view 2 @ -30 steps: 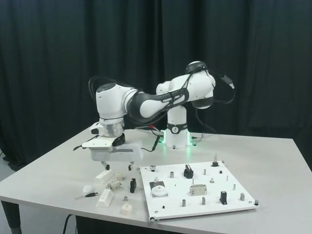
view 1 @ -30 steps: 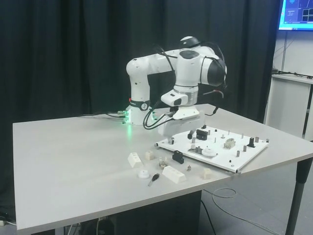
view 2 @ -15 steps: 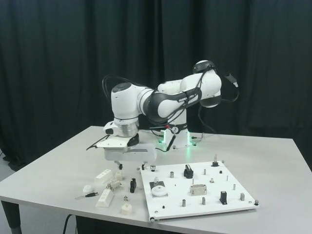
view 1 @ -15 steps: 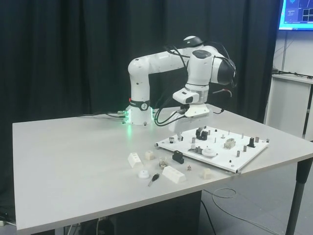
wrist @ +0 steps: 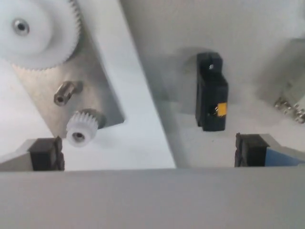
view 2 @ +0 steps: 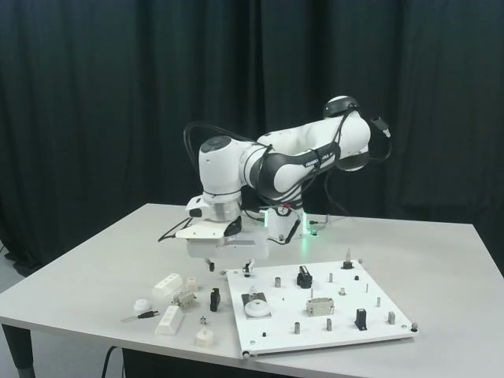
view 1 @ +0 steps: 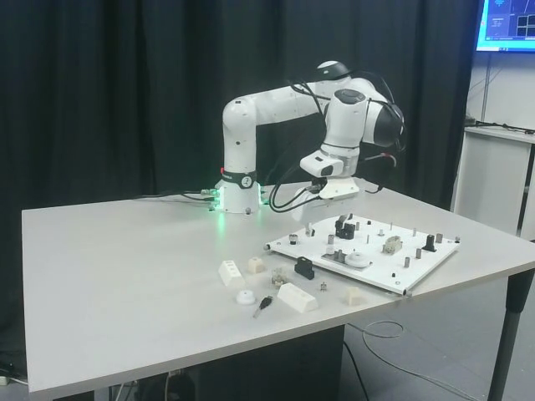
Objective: Remove small gear.
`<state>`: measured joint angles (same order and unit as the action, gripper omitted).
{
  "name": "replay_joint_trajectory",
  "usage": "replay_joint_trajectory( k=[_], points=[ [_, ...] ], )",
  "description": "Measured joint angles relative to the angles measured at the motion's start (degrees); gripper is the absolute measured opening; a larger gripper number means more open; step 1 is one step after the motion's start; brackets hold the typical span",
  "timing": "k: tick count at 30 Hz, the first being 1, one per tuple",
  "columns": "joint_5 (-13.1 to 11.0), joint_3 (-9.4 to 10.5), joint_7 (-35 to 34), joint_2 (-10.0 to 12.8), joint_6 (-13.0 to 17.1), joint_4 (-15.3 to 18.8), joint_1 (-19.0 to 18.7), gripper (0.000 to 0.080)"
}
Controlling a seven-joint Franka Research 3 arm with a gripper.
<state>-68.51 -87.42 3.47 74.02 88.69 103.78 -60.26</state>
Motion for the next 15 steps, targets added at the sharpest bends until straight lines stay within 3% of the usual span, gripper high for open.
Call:
replay_joint_trajectory(
  k=[15],
  points=[
    [-1.9, 1.74, -0.1, -0.1, 5.0, 7.3, -5.8, 0.0800]
  ],
)
